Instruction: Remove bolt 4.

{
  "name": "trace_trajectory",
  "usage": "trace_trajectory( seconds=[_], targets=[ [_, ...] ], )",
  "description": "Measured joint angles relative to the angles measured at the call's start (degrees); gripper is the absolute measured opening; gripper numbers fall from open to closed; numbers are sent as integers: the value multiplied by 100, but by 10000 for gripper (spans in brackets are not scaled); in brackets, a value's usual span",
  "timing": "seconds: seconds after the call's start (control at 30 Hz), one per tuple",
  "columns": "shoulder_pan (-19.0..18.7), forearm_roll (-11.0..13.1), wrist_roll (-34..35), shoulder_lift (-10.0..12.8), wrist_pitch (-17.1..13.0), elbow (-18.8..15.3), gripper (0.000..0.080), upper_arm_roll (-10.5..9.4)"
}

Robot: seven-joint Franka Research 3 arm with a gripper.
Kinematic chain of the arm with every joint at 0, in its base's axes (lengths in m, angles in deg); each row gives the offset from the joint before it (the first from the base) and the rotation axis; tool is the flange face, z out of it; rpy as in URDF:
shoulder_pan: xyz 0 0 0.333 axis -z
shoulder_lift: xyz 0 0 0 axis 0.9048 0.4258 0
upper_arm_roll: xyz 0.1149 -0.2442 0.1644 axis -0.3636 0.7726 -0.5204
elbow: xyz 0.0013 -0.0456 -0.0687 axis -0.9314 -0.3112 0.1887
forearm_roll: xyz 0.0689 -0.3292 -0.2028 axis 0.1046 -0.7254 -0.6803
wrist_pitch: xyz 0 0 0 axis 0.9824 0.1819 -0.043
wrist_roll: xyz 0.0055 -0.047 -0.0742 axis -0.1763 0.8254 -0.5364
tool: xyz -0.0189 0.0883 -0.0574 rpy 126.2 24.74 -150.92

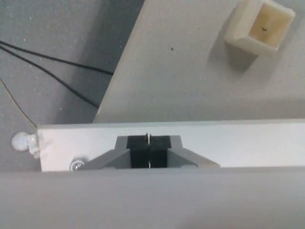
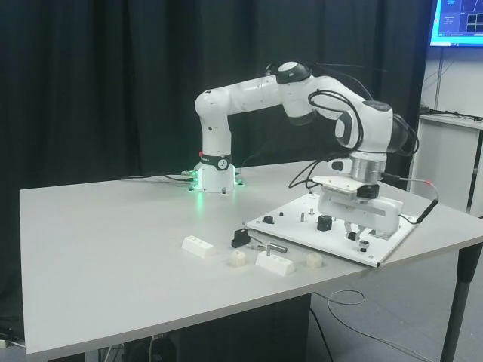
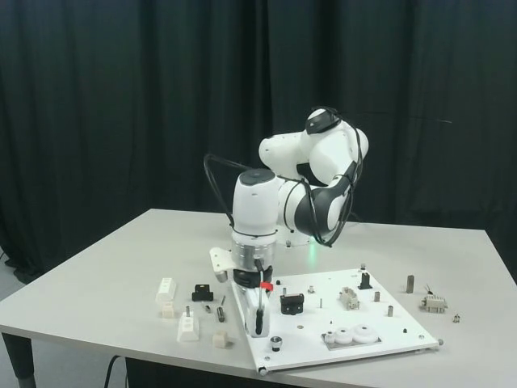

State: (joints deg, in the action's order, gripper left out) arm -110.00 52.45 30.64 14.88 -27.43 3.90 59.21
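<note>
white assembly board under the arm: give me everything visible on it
The white board is a flat rectangular plate lying on the grey table, skewed to the table's edges, one corner near the table's front edge. It carries small black blocks, upright pins, two round white parts and a screw near its edge. The tool, fingers together, hangs just over its edge.

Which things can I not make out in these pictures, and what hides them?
- Bolt 4: no numbers can be read on the white board in any view, so I cannot tell which bolt it is.
- Gripper contact: in the wrist view the black pads sit together at the board's edge; anything between them is too thin to identify.
- Gripper tips: first room view, hidden behind the hand.
</note>
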Motion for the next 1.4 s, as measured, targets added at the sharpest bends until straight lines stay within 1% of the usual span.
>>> trace_trajectory(
  seconds=[0.13, 0.33, 0.37, 0.53, 0.57, 0.83, 0.87, 1.03, 1.1, 1.4],
  targets=[
    [0, 0, -2, -24, 95, 16, 1, 54],
    [0, 0, -50, -41, 152, 25, 1, 112],
    [0, 0, -61, -42, 161, 26, 104, 120],
    [1, 0, -69, -50, 170, 27, 104, 131],
    [1, 0, -69, -52, 170, 27, 509, 131],
    [4, 2, -133, -54, 174, 27, 509, 130],
    [6, 5, -123, -54, 174, 27, 782, 130],
    [16, 58, 76, -54, 174, 27, 782, 119],
    [17, 87, 119, -54, 170, 27, 797, 116],
    [17, 234, 138, -54, 119, 59, 797, 71]
  ],
)
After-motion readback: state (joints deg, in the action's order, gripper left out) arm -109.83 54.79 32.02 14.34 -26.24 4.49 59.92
